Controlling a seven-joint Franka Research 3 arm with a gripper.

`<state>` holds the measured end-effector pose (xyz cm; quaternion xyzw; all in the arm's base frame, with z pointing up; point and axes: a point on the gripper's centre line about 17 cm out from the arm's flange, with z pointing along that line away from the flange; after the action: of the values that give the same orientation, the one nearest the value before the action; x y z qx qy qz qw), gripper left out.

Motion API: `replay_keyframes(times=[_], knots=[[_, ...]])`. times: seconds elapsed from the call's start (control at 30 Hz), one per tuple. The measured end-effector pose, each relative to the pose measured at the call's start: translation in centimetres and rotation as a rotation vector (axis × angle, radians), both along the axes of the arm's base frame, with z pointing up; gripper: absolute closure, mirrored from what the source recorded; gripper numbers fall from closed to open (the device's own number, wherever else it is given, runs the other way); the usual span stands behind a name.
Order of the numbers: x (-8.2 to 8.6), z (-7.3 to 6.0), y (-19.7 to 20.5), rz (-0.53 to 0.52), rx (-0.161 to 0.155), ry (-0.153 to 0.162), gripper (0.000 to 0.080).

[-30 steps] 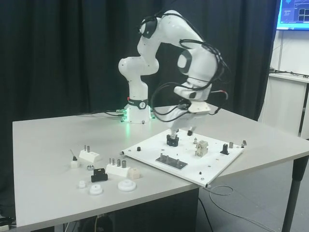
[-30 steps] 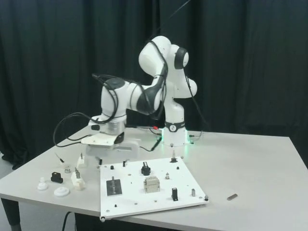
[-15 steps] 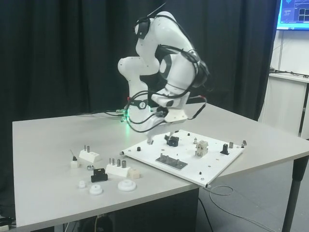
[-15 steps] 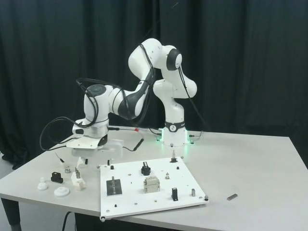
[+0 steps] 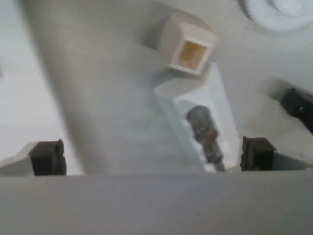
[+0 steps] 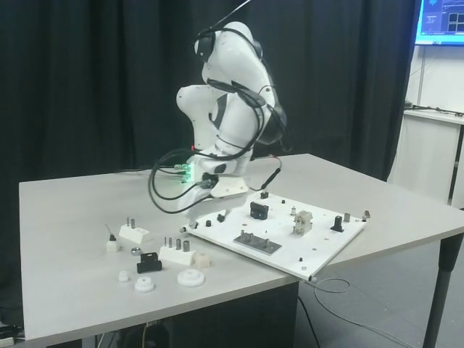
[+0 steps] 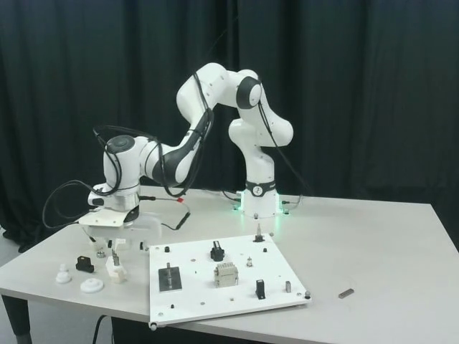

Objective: Pick round peg 4.

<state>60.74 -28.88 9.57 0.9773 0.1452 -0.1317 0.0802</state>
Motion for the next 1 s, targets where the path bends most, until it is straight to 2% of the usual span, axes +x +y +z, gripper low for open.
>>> replay_keyframes(times=[0.23,0.4,0.63,1.0], knots=[[-0.2,-1.3,-1.6,-0.009,0.017,-0.018,0.0003],[-0.6,-2.5,-2.0,-0.016,0.043,-0.015,0.0003],[-1.2,-4.1,-2.9,-0.021,0.065,-0.009,0.0003],[-1.6,-5.6,-4.0,-0.026,0.08,-0.001,0.0003]])
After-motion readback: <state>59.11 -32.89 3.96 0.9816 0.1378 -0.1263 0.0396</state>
